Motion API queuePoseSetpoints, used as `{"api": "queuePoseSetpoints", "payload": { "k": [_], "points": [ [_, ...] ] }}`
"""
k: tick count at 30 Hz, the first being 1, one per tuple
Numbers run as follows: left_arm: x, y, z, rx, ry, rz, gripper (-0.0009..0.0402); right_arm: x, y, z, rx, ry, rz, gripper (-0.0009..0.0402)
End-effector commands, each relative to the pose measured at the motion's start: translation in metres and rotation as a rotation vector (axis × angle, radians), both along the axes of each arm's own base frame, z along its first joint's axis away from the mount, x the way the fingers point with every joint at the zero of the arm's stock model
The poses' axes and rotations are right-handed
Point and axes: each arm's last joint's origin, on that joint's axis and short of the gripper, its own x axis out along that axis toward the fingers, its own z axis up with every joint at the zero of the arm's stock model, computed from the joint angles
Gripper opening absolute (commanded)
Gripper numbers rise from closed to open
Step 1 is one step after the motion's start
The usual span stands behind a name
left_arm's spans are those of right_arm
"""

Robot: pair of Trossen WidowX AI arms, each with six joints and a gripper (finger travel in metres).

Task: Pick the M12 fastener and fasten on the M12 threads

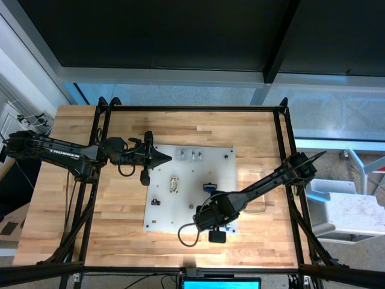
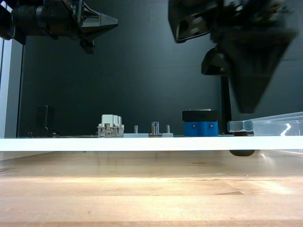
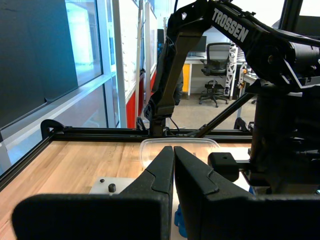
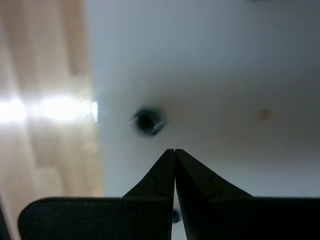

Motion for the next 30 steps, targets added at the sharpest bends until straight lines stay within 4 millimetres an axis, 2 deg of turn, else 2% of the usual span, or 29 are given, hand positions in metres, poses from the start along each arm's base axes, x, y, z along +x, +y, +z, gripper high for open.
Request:
{"api": "queuePoseSetpoints", "payload": {
  "k": [1, 15, 22, 30],
  "points": [
    [0.000, 0.000, 0.000, 0.000, 0.000, 0.000, 0.0000, 0.002, 0.001, -0.005, -0.020, -0.006, -0.007, 0.0000],
    [0.000, 0.000, 0.000, 0.000, 0.000, 0.000, 0.0000, 0.007, 0.005, -0.015, 0.003, -0.013, -0.006, 0.0000],
    [0.000, 0.000, 0.000, 0.000, 0.000, 0.000, 0.0000, 0.001, 0.012, -0.008, 0.254, 0.081, 0.154, 0.0000],
    [0.000, 0.000, 0.000, 0.000, 0.001, 0.000, 0.0000, -0.001, 0.007, -0.003, 0.164, 0.059, 0.115, 0.0000]
  ]
}}
